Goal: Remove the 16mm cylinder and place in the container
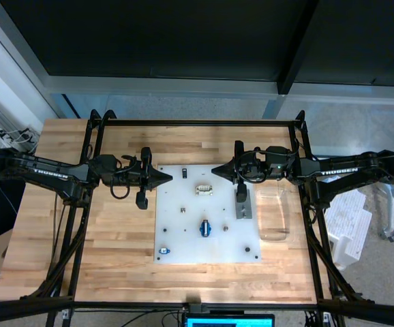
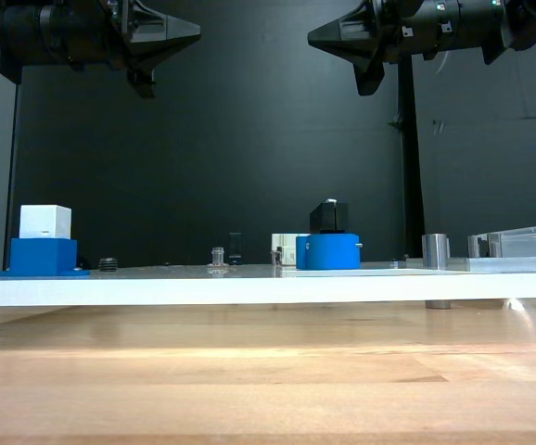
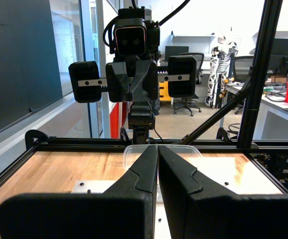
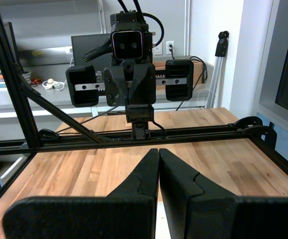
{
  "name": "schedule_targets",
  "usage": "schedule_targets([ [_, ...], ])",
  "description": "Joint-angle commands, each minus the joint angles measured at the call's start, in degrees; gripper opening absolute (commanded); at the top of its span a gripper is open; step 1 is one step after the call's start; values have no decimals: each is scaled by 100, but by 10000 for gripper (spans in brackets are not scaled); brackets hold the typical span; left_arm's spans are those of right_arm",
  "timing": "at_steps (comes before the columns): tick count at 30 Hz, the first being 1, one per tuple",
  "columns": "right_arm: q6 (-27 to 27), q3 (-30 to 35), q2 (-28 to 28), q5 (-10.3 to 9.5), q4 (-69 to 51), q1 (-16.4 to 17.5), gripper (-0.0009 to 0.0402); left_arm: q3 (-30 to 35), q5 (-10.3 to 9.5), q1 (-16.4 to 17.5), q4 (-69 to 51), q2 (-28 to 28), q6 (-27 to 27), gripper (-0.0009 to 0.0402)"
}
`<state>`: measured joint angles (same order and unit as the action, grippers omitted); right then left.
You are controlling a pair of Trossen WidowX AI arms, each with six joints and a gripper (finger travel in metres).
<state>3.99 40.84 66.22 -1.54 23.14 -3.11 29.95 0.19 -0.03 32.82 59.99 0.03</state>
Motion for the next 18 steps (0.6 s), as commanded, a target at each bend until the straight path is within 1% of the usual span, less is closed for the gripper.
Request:
schedule_targets([
  [1,9,0,0,-4,0,26,0,0,0,4,2,2,0,0],
  [15,68,0,0,-4,-98,33,0,0,0,4,2,2,0,0],
  [18,66,136,0,0,-616,42,0,0,0,4,2,2,0,0],
])
